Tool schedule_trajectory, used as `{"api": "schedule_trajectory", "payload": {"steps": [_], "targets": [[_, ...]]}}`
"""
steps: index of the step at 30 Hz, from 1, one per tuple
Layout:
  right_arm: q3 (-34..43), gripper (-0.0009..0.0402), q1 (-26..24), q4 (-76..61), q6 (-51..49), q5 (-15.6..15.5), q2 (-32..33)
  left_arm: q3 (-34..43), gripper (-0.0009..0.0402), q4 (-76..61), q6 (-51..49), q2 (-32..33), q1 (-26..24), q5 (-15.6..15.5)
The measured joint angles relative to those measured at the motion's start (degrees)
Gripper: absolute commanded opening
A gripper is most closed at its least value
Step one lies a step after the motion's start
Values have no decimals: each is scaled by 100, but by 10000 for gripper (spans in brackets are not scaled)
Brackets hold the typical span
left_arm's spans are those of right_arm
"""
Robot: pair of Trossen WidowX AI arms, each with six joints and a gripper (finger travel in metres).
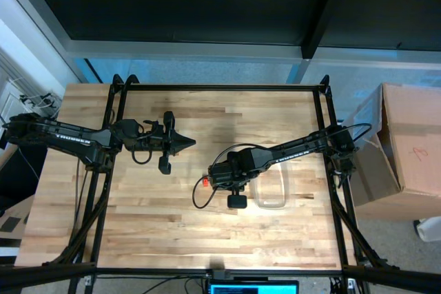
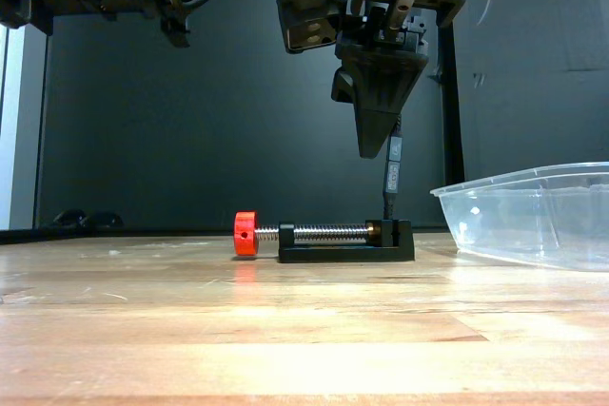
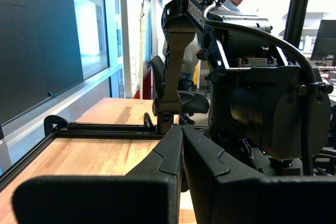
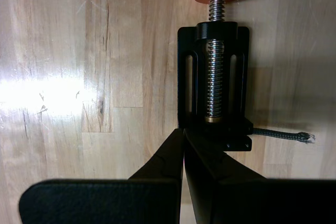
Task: Remove the USB-C connector from the USB-C receptacle and place in the container
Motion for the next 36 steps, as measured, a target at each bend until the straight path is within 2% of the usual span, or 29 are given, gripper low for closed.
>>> {"api": "schedule_trajectory", "payload": {"steps": [6,17,23,36], "targets": [[13,0,15,-7,20,-7,-48,0,0,0,0,0,0,-2],[-4,0,160,-199,72,-24,-540,0,0,0,0,0,0,-2],[-162,0,166,-374,74,127,-839,0,0,-2,-2,0,0,0],[-691,10,66,-459,120,160,-1456,0,0,0,0,0,0,-2]]}}
